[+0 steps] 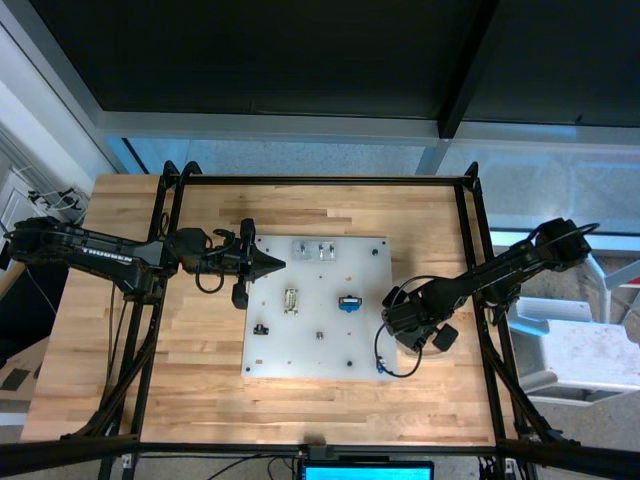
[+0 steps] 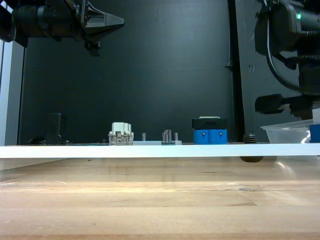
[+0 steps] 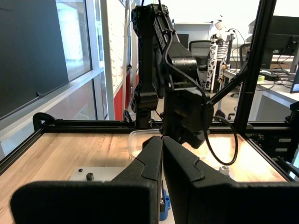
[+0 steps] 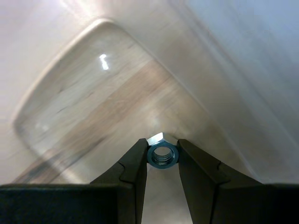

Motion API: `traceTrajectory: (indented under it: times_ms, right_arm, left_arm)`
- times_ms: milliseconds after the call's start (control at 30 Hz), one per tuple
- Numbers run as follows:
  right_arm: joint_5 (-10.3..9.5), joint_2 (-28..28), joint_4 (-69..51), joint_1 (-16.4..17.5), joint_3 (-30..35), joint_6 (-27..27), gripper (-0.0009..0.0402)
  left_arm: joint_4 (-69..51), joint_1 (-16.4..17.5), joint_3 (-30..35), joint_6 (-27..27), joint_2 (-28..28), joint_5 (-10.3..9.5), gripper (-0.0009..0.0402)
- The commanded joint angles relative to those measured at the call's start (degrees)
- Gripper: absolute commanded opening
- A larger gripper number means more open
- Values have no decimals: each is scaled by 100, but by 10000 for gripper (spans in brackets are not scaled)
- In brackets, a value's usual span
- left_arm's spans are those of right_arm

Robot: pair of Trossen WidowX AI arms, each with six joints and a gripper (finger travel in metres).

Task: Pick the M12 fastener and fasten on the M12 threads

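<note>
Wooden planks of the worktop (image 2: pixel 150 200) are being spanned at the near edge by the white board (image 2: pixel 100 151), which is being carried flat on them. Toward the board's right end the short black stud (image 2: pixel 249 138) is being shown bare, its ribs being left uncovered. Just behind it, off the board's right edge, the clear tray (image 4: pixel 70 98) is being overhung by the right claw (image 4: pixel 162 154), which is being pointed down at the tray's floor. The small silver nut (image 4: pixel 162 141) is being pinched between this claw's two fingertips, its centre hole being turned toward the wrist camera; whether it is being rested on the tray floor or held clear of it cannot be told. Farther back, over the board's left edge, the left claw (image 3: pixel 162 156) is being held high above the worktop, its fingers being pressed together on nothing and its tip being aimed toward the right arm.
</note>
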Motion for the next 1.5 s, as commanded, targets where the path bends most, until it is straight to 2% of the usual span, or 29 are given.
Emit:
traceTrajectory:
  times_ms: [33, 200, 400, 700, 800, 867, 933, 1500]
  right_arm:
    - [24, -101, -461, 2, 345, -9, 34]
    - [24, -127, -1108, 13, 1032, -203, 34]
    - [28, 66, -1672, 52, 1862, -1276, 34]
    - [31, 737, -2192, 55, 3117, -2483, 34]
    - [109, 960, -2288, 79, 3453, -2752, 34]
    - [243, 1121, -2374, 107, 3674, -2894, 34]
    - [332, 1305, -2376, 127, 3849, -2946, 34]
    - [332, 2623, -2385, 490, 4885, -3062, 34]
  left_arm:
    - [2, 2, 0, 2, 2, 0, 0]
    - [2, 0, 0, 2, 2, 0, 0]
    - [2, 0, 0, 2, 2, 0, 0]
    - [2, 0, 0, 2, 2, 0, 0]
    - [2, 0, 0, 2, 2, 0, 0]
    - [2, 2, 0, 2, 2, 0, 0]
    - [2, 0, 0, 2, 2, 0, 0]
    - [2, 0, 0, 2, 2, 0, 0]
